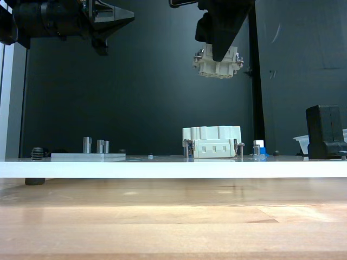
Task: Pick the HAN10E connector and install in the HAN10E hub
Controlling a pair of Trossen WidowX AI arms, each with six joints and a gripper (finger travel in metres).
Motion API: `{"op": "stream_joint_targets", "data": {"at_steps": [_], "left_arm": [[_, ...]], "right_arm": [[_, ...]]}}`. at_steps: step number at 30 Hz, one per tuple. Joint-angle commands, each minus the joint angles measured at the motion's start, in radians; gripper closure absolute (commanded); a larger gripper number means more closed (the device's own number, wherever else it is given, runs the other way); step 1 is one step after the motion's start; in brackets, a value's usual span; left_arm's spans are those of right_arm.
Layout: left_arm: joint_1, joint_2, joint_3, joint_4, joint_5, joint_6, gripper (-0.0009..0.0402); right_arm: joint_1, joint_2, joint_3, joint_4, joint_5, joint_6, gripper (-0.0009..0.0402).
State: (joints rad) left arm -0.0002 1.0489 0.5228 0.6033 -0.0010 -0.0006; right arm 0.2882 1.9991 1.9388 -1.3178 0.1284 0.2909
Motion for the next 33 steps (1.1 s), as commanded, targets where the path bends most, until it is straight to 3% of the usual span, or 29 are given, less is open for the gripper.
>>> {"op": "stream_joint_targets", "data": {"at_steps": [1,4,9,27,30,33], "left_arm": [[0.000,0.000,0.000,0.000,0.000,0.000,0.0393],[0.000,0.000,0.000,0.000,0.000,0.000,0.0393],[0.000,0.000,0.000,0.000,0.000,0.000,0.0393],[0.000,0.000,0.000,0.000,0.000,0.000,0.0393],[0.000,0.000,0.000,0.000,0.000,0.000,0.0393],[0.000,0.000,0.000,0.000,0.000,0.000,0.0393]], "right_arm": [[0.012,0.059,0.059,-0.019,-0.003,0.000,0.0359],[0.020,0.106,0.097,-0.021,-0.027,-0.001,0.0359],[0.029,0.153,0.108,-0.018,-0.026,-0.008,0.0359],[0.035,0.153,0.076,0.007,-0.025,-0.014,0.0359],[0.036,0.153,0.076,0.007,-0.025,-0.112,0.0359],[0.037,0.153,0.075,0.010,-0.024,-0.285,0.0359]]}}
